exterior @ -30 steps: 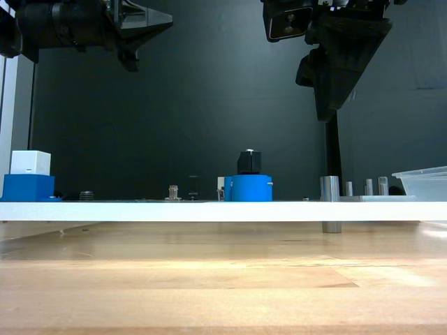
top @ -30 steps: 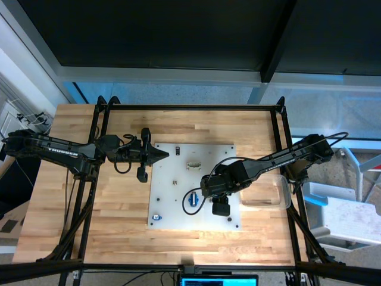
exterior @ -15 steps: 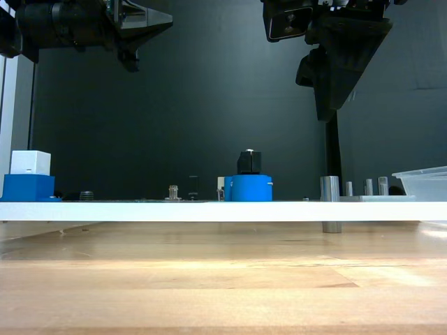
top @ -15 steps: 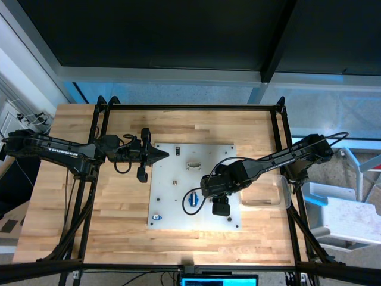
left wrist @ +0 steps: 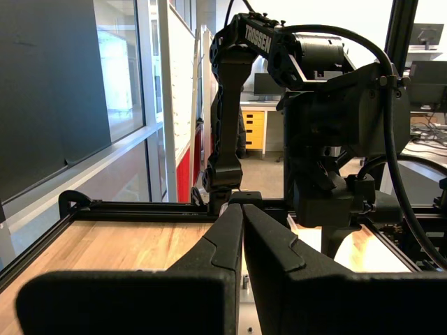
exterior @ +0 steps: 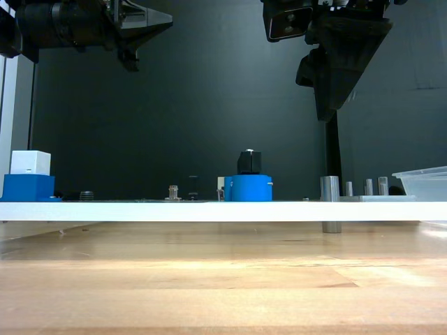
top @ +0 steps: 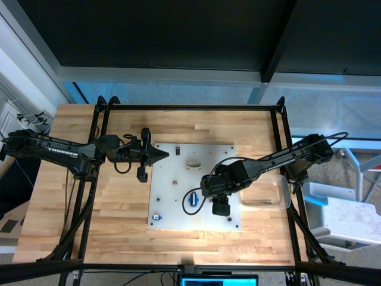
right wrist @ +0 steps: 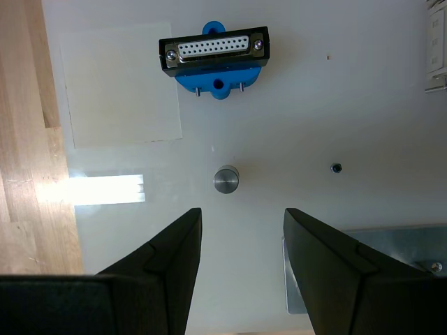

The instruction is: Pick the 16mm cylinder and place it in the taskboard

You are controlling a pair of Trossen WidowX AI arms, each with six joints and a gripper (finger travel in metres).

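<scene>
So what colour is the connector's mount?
Blue mount, best in right wrist view. Right gripper open above taskboard; left gripper shut over its edge.

Robotics lab, wooden table [top: 119, 208] in a black metal frame [top: 190, 108], yellow drawer cabinet [left wrist: 253, 130], desk monitor [left wrist: 427, 33], glass partitions [left wrist: 119, 70]

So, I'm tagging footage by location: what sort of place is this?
Probably a robotics lab. A wooden workbench holds a white taskboard. The left gripper hovers shut over its left edge, and the right gripper hangs open above it. Yellow office drawers stand beyond.
</scene>
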